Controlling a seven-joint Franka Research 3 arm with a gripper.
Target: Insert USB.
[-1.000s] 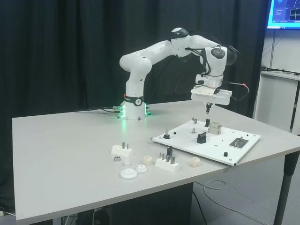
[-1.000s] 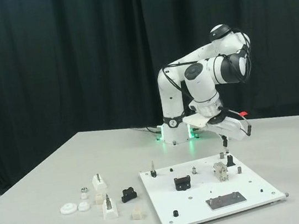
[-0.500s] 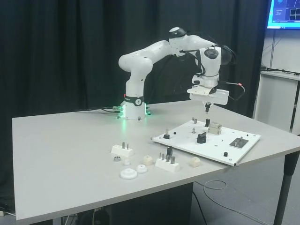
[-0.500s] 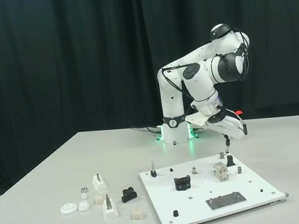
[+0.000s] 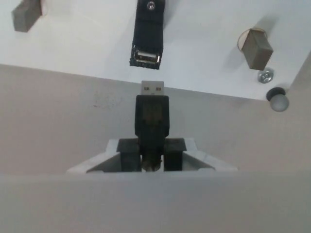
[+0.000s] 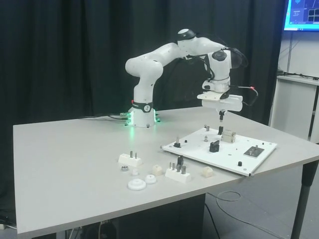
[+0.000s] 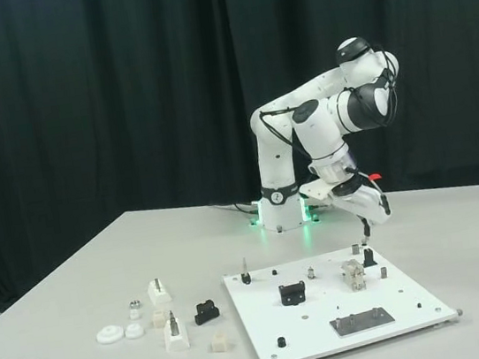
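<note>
USB plug (image 5: 152, 114) sits pinched in your claw (image 5: 152, 160), black fingers (image 5: 128, 154) closed tight on its black body, metal tip pointing out. It's held in the air, just short of the black socket block (image 5: 147, 33) on the white board (image 5: 204, 63), roughly in line w/ the opening, not touching. Room views: claw (image 6: 221, 115) hangs above the board's (image 7: 332, 332) far edge on the grey desk (image 6: 65, 149). Loose white parts (image 6: 135, 185) lie well apart, nr the desk front.
</note>
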